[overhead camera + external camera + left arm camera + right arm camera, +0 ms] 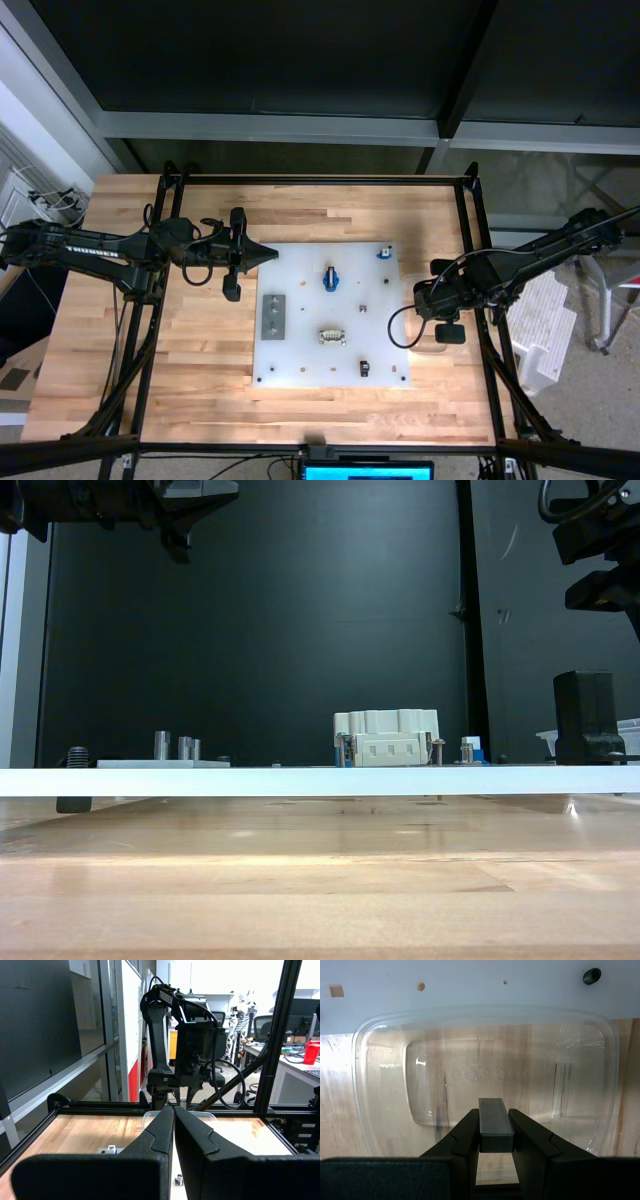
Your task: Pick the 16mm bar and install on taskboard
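The 16mm bar (494,1114) is a short grey metal block, and my right gripper (495,1127) is shut on it, holding it above a clear plastic tray (380,1080). In the high view my right gripper (428,299) hangs just off the right edge of the white taskboard (300,360), and the bar is hidden under it. My left gripper (270,255) hovers at the board's far left corner, pointing right. Its fingers (160,1130) are shut with nothing between them.
The board carries a grey plate with pegs (273,316), a beige connector (333,337), a blue part (331,278) and a black block (587,720). A black frame (470,250) runs along the table's sides. The right arm (175,1050) shows in the left wrist view.
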Robot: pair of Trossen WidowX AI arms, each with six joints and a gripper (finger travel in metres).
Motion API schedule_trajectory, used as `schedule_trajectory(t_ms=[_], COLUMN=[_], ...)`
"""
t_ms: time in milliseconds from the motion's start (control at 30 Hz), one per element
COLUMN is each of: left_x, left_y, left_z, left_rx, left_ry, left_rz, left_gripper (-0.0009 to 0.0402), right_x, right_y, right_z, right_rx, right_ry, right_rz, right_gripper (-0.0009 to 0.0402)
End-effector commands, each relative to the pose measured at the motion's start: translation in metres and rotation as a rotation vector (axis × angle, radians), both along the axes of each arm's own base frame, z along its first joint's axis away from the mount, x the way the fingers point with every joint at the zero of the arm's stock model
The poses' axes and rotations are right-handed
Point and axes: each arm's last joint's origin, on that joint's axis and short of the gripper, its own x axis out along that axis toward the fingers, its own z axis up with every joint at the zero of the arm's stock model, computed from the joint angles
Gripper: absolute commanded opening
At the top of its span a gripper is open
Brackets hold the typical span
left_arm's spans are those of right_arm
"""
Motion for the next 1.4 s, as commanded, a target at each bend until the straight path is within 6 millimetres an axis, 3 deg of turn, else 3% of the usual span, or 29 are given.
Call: schedule_trajectory(t_ms=[33, 867, 1400], left_x=[0.0, 0.0, 0.0], left_y=[0.0, 0.0, 0.0], left_z=[0.0, 0.0, 0.0], left_rx=[0.0, 0.0, 0.0], left_ry=[0.0, 0.0, 0.0], left_rz=[0.0, 0.0, 0.0], left_gripper=[0.0001, 0.0001, 0.0001], right_x=[0.0, 0.053, 0.075], right_y=[0.002, 0.061, 0.093], right_z=[-0.001, 0.0, -0.012], right_rx=[0.004, -0.017, -0.009], right_ry=[-0.002, 0.001, 0.0], right_rz=[-0.018, 0.039, 0.069], right_gripper=[0.0012, 0.0012, 0.0012])
